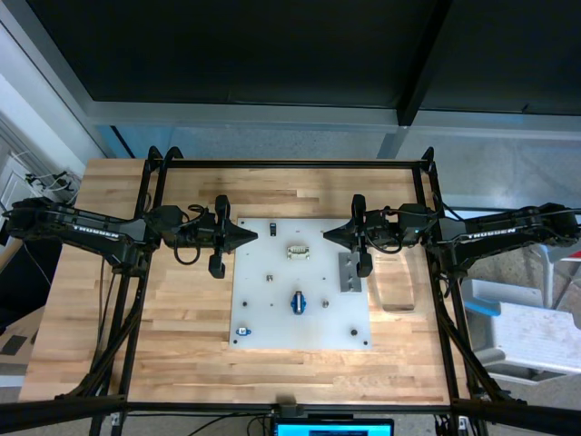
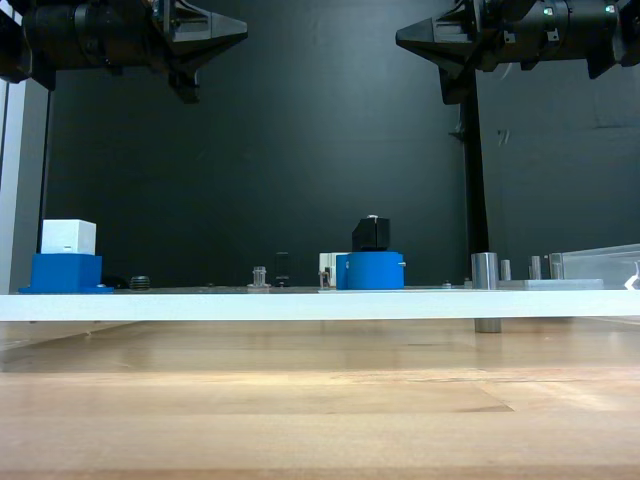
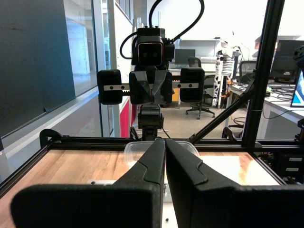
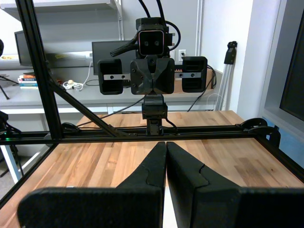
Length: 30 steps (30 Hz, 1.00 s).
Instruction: Pick the 16mm cylinder and place it in the container
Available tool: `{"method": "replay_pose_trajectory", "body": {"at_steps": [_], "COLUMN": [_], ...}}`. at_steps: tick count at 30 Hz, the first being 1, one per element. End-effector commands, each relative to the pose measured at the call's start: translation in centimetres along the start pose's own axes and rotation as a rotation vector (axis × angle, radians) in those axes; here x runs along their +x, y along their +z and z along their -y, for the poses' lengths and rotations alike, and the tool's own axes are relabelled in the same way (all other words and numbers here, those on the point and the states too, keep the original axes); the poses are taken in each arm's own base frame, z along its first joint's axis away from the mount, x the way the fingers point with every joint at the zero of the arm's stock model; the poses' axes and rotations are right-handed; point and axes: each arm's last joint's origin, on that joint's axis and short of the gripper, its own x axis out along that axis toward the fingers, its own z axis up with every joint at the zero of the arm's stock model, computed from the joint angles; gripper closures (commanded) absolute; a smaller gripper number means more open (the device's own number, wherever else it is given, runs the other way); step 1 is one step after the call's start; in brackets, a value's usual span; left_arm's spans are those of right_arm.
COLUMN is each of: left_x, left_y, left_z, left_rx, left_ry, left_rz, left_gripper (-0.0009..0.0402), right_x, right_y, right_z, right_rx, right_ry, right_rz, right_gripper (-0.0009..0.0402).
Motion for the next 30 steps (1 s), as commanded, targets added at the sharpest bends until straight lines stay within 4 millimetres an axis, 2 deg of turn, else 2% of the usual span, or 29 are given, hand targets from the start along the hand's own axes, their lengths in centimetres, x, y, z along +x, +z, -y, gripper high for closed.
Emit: {"method": "replay_pose_trajectory", "body": {"at_steps": [1,7,14,30], "left_x": [0.0,0.0,0.0,0.0], "left_y": [0.0,0.0,0.0,0.0], "left_z": [0.0,0.0,0.0,0.0], "left_rx": [0.000,0.000,0.000,0.000], "left_ry": [0.000,0.000,0.000,0.000], "left_rz": [0.000,0.000,0.000,0.000], "left_gripper": [0.0393,0.0393,0.0393,0.0393], "right_x": [0.0,0.0,0.3,0.8], "right_y": [0.0,0.2,1.8,5.9], "right_z": [0.0,0.0,-0.1,-0.2], "right_rx": [0.002,0.005,0.005,0.002], "right_ry": [0.001,0.001,0.002,-0.023], "right_rz": [0.001,0.004,0.031,-0.348], "right_gripper": [0.0393,0.0393,0.0393,0.0393]}}
